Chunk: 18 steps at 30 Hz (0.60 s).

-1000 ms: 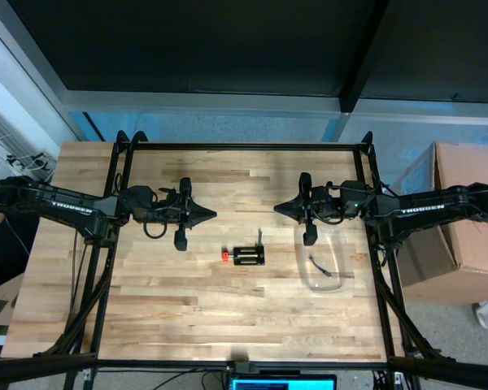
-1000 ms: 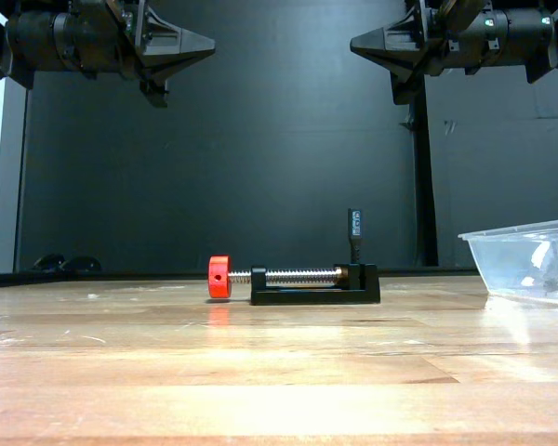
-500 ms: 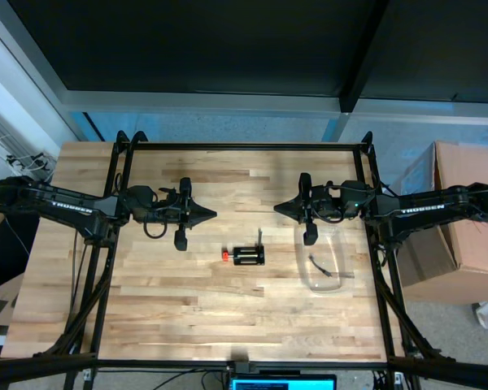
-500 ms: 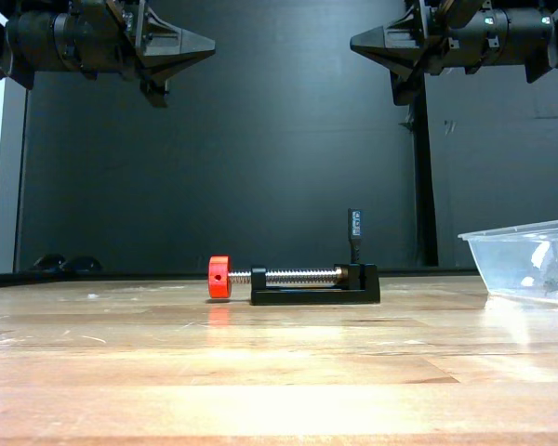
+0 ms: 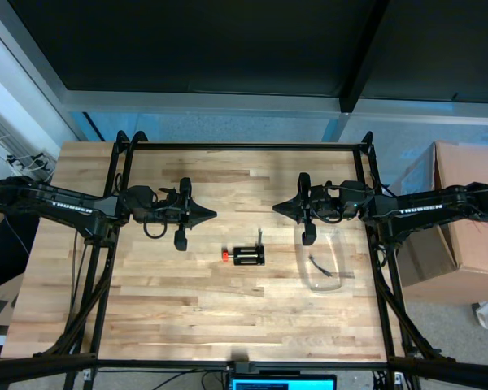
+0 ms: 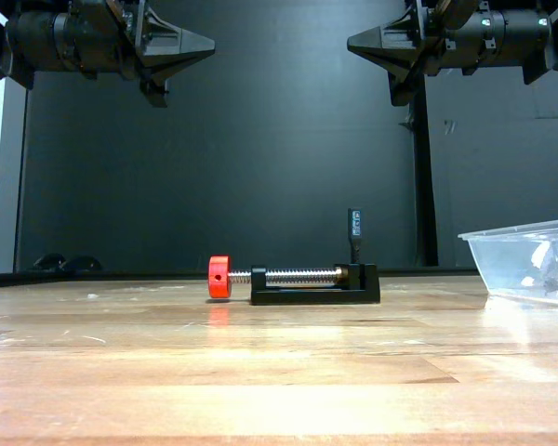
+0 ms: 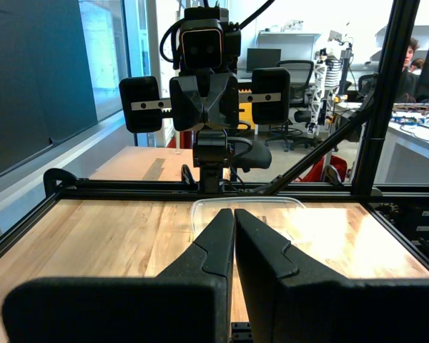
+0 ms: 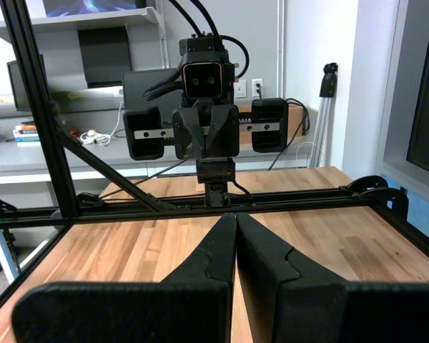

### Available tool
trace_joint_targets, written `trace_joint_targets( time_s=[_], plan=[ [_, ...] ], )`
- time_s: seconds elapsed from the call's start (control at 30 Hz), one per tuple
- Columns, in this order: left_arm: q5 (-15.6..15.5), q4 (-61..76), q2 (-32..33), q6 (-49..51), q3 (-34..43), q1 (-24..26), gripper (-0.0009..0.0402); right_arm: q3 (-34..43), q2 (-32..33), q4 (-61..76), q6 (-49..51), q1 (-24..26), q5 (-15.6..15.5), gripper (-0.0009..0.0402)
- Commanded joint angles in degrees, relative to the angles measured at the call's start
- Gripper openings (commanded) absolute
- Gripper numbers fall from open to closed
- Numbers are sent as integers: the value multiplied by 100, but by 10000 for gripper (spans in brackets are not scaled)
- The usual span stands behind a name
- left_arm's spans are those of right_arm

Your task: Remove the USB-C connector from the USB-C receptacle and place in the container

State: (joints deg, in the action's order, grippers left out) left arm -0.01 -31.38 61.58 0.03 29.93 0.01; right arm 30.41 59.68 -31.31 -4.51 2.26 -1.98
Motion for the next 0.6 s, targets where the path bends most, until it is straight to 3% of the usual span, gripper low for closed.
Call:
trace_joint_targets(
  time_s=[0.03, 0.6],
  plan=[
    [0, -2, 2, -2, 2, -2, 0, 2, -2, 7, 7, -2, -7, 0],
    [0, -2, 2, -2, 2, 0, 0, 2, -2, 151, 4, -2, -9, 0]
  ],
)
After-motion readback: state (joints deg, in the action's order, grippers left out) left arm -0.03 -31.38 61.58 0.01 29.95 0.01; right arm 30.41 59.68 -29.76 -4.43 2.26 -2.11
